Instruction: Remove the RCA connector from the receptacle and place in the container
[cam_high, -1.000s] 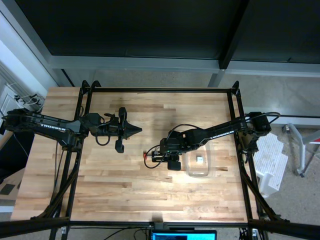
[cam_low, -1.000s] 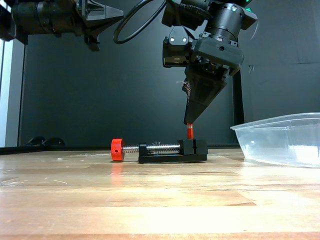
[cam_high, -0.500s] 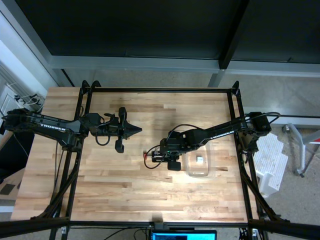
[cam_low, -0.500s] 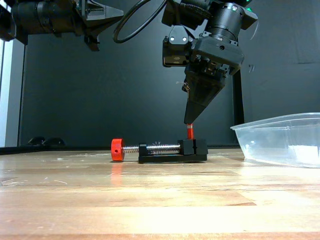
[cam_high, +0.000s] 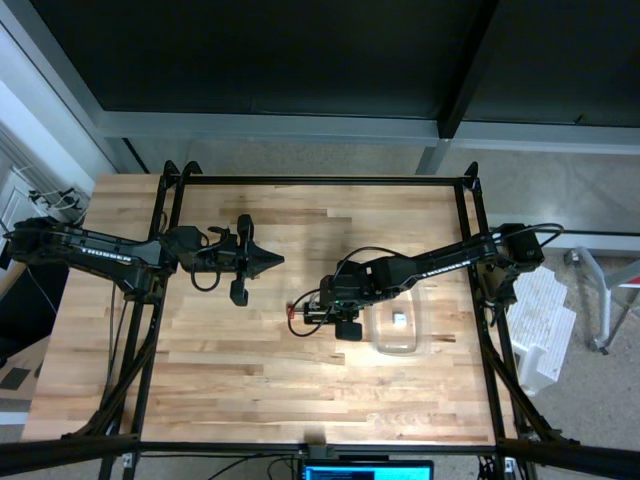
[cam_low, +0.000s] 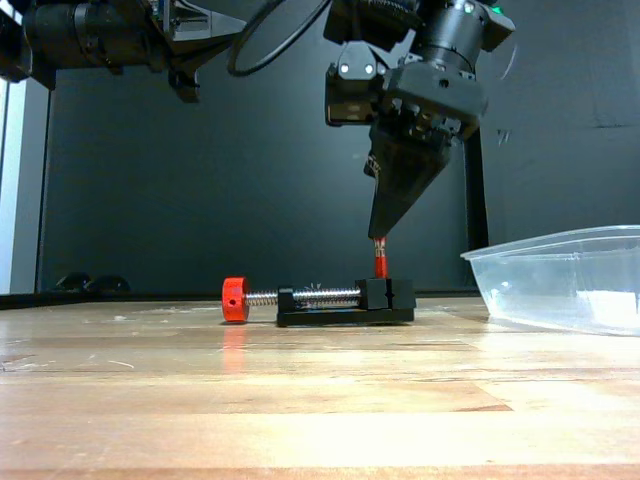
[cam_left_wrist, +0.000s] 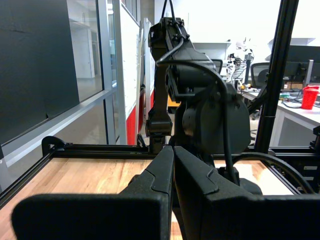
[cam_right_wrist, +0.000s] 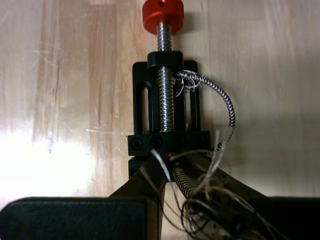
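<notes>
The receptacle (cam_low: 345, 300) (cam_right_wrist: 165, 115) (cam_high: 312, 312) is a black block with a silver screw and a red-orange knob (cam_low: 233, 299), lying mid-table. The RCA connector (cam_low: 380, 262) stands upright in its right end, only its slim red part showing. My right gripper (cam_low: 379, 240) (cam_right_wrist: 170, 157) (cam_high: 335, 305) points straight down, shut on the connector's top end. A braided cable (cam_right_wrist: 227, 107) loops from the pinch point. The clear container (cam_low: 560, 280) (cam_high: 413, 300) sits just right of the receptacle. My left gripper (cam_high: 270, 260) (cam_left_wrist: 173, 150) hovers high at the left, shut and holding nothing.
A small whitish cube (cam_high: 399, 319) (cam_low: 612, 300) lies inside the container. A black frame (cam_high: 320, 181) borders the wooden table. The left arm (cam_high: 90, 250) stretches in from the left edge, well above the surface.
My right gripper has risen a little, and more of the red connector shows between its tip and the receptacle. The left arm has not moved.
</notes>
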